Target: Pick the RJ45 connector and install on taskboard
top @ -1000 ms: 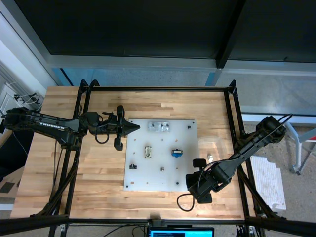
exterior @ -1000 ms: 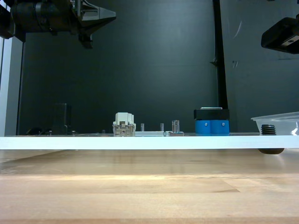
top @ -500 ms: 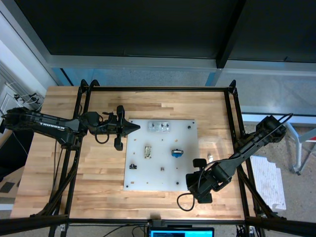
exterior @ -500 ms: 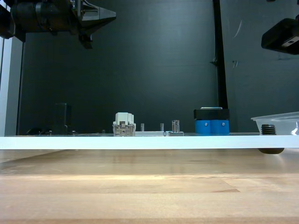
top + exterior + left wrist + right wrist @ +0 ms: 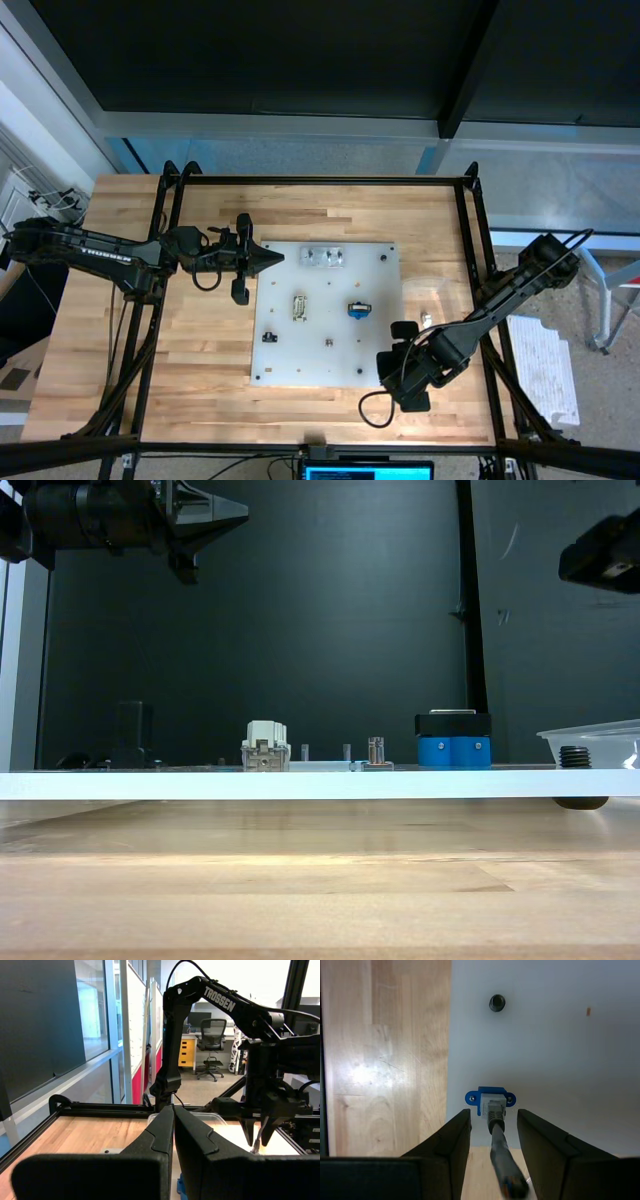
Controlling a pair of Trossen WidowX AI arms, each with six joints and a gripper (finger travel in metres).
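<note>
1. The right gripper (image 5: 492,1114) sits over the near-right corner of the taskboard (image 5: 560,1060), fingers (image 5: 455,1150) spread wide
2. And there's the RJ45 connector (image 5: 493,1106), seated in a blue socket (image 5: 471,1098) on the board. A dark cable stub (image 5: 499,1152) rises from it between the fingers, and at the tips neither finger touches it
3. The left gripper (image 5: 272,258) hangs high over the board's far-left edge, pointing right, its fingers pressed together
4. The surface: a pale butcher-block table (image 5: 200,360) with a black frame (image 5: 320,181) round it. The white board lies in the middle, carrying a silver block (image 5: 325,258) on its far side, a cream part (image 5: 265,748) and a blue-and-black part (image 5: 453,742)
5. A clear tray (image 5: 590,733) sits off to the right of the board, and a small pale piece (image 5: 425,318) lies on that side too
6. The room: a dark panel (image 5: 350,630) beyond the table and a lit screen (image 5: 365,470) at the near edge. Past the right arm is an office with glazed partitions, a desk chair (image 5: 213,1027) and a yellow cabinet (image 5: 186,1052)
</note>
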